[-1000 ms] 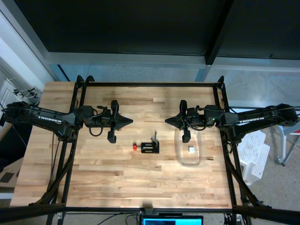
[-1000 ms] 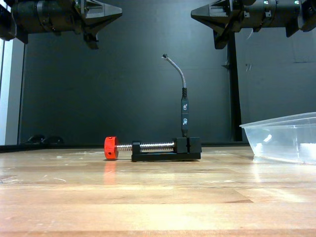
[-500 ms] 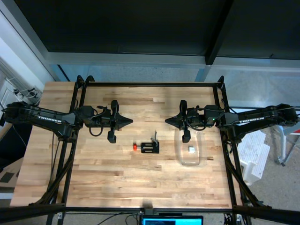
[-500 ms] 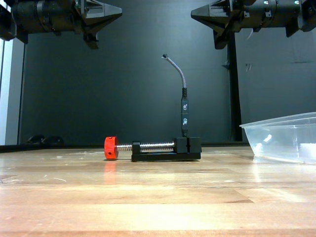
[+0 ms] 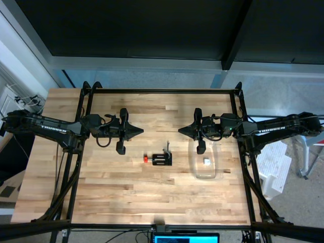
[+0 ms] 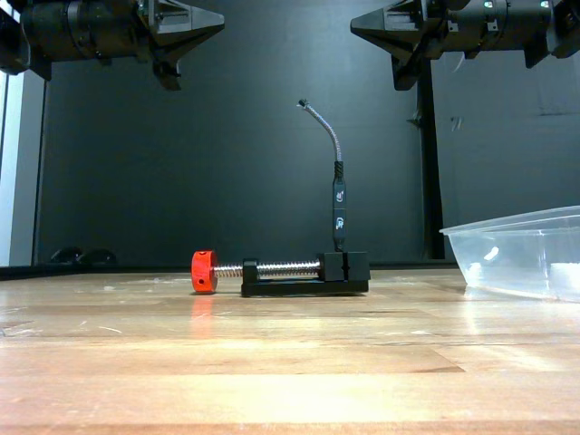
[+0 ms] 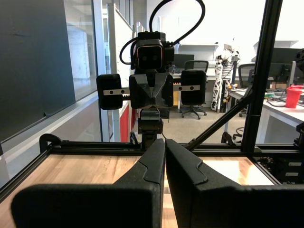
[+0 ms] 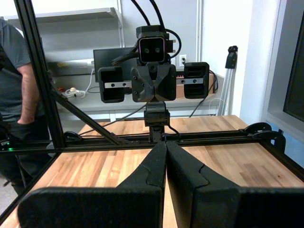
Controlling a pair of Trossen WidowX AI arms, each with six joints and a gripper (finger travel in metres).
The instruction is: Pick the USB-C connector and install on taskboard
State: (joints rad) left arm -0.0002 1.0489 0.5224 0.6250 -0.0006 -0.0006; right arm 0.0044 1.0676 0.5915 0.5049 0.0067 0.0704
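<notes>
Hovering high, fingers pressed together: left gripper (image 5: 141, 131) beyond taskboard (image 5: 161, 159), right gripper (image 5: 180, 130) nearer clear tray (image 5: 204, 178), perhaps holding the unseen USB-C connector.

Likely lab: office chairs (image 7: 245, 75), desks (image 7: 281, 102)

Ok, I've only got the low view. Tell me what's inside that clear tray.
Observer: From above, one small white square piece lies in the tray; I can make out nothing else in it.
Operator: Now report the gripper fingers.
Observer: The wrist cameras show the left gripper and the right gripper both shut and empty, hanging high on either side of the clamp.
</notes>
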